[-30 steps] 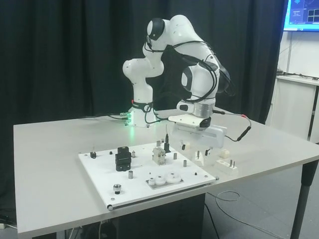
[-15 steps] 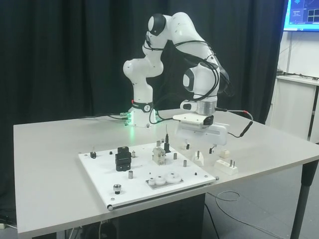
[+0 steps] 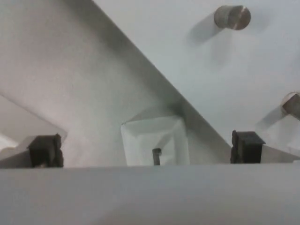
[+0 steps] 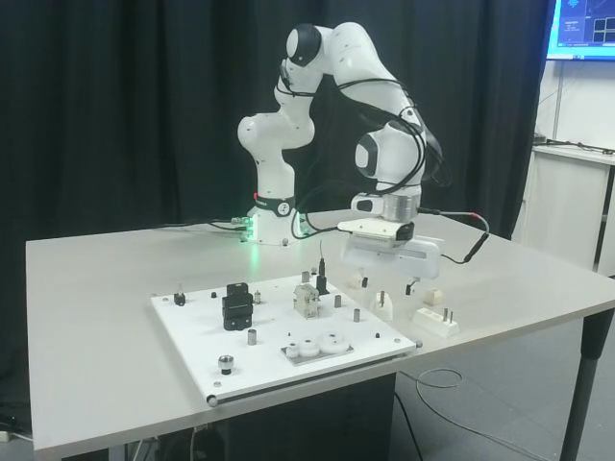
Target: Pick square peg 3.
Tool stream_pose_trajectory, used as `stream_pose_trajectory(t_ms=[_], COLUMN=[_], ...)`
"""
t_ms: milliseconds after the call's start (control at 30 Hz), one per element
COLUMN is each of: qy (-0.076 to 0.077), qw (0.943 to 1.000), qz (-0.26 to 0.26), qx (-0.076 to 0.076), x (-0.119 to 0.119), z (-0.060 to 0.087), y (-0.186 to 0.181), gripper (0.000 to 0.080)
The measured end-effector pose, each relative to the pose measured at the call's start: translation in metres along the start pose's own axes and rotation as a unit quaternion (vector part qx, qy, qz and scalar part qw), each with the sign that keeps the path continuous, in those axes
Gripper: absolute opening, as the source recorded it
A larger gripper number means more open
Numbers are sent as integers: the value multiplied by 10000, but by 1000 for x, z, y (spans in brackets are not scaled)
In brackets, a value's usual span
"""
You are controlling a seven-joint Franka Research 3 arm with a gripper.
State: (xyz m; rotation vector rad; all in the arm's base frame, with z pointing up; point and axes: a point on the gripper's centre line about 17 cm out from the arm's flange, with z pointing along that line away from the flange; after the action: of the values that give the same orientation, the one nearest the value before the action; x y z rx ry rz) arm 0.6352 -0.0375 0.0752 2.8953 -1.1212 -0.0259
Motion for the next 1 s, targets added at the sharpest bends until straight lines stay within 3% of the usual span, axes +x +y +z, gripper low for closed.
stream_pose_trajectory(t_ms=[467, 1000], qy=[-90, 262], qw=[9999, 9994], qz=[-114, -190], qx=[-67, 154], x=[-29, -43], z=[16, 31], y=[3, 4], gripper=[800, 800])
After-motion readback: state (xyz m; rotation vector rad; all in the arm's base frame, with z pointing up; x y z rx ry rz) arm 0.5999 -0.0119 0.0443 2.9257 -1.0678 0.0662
